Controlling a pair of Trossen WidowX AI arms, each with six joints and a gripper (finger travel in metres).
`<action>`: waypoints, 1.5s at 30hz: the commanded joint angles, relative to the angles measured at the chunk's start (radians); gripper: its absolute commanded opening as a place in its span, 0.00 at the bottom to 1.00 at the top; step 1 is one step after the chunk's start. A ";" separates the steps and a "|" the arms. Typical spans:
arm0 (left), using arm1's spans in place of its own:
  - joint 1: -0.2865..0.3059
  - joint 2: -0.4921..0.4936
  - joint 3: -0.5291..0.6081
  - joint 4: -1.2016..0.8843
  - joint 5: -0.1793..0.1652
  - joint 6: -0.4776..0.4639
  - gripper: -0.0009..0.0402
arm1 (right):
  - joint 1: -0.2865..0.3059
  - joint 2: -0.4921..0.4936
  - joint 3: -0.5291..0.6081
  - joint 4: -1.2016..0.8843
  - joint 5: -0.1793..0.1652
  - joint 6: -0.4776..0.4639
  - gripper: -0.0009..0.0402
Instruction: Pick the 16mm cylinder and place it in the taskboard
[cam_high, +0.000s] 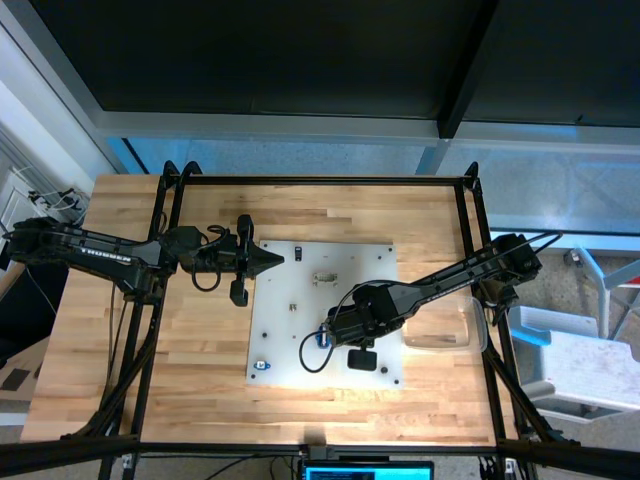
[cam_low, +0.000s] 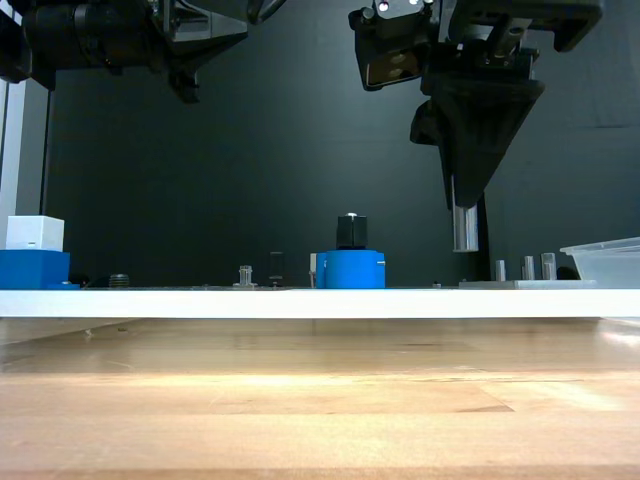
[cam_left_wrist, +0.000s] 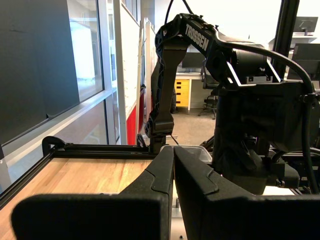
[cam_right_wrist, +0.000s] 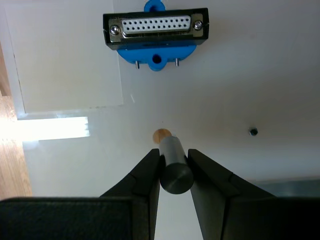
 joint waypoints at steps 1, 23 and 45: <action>0.000 0.000 0.000 0.000 0.000 0.000 0.02 | 0.000 0.000 -0.013 0.014 0.000 0.000 0.08; 0.000 0.000 0.000 0.000 0.000 0.000 0.02 | 0.003 0.008 -0.039 0.048 -0.020 0.004 0.08; 0.000 0.000 0.000 0.000 0.000 0.000 0.02 | 0.003 0.013 -0.074 0.097 -0.018 0.001 0.08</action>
